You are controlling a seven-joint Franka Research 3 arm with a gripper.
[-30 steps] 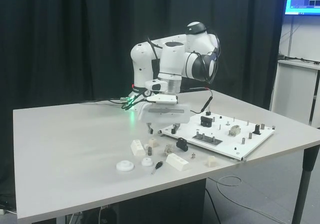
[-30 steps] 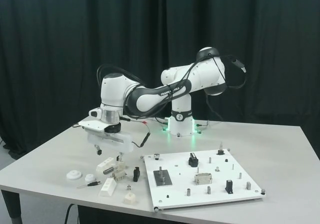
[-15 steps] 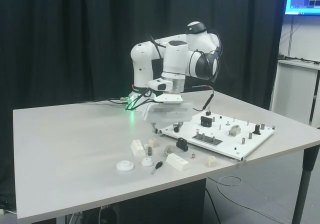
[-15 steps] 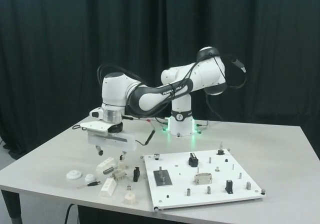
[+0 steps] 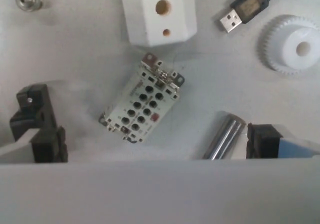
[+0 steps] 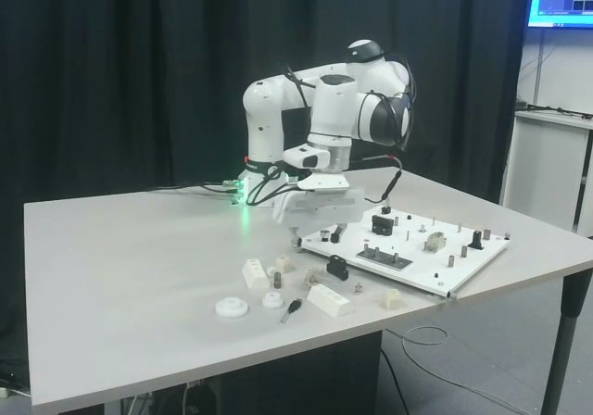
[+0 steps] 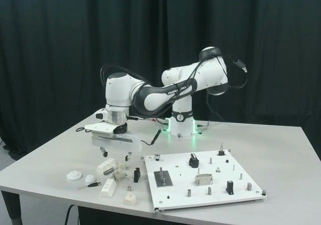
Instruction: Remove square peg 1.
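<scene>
Gripper (image 7: 114, 153) noted above the loose parts on the grey table (image 7: 281, 149), just beside the left edge of the white board (image 7: 175, 197). Fingers (image 5: 37, 124) spread wide apart; nothing pinched between them.

Directly beneath, seen from the wrist: multi-pin connector (image 5: 142, 106) lying flat on the table, touching neither finger. Near it, a white block (image 5: 157, 11) with two holes, a USB plug (image 5: 232, 19), a white gear (image 5: 295, 44) and a metal cylinder (image 5: 224, 136) close beside one finger.

On the board: a black connector (image 7: 193, 160), a grey plate (image 7: 161, 178) with an upright post, a connector housing (image 7: 201, 178), a black clip (image 7: 229, 187) and several small pegs standing upright in their sockets. Square peg 1 presumed among these; cannot tell which. All well apart from the gripper.

No bin, tray or box observed. Green light showing at the arm's base (image 7: 170, 130).
</scene>
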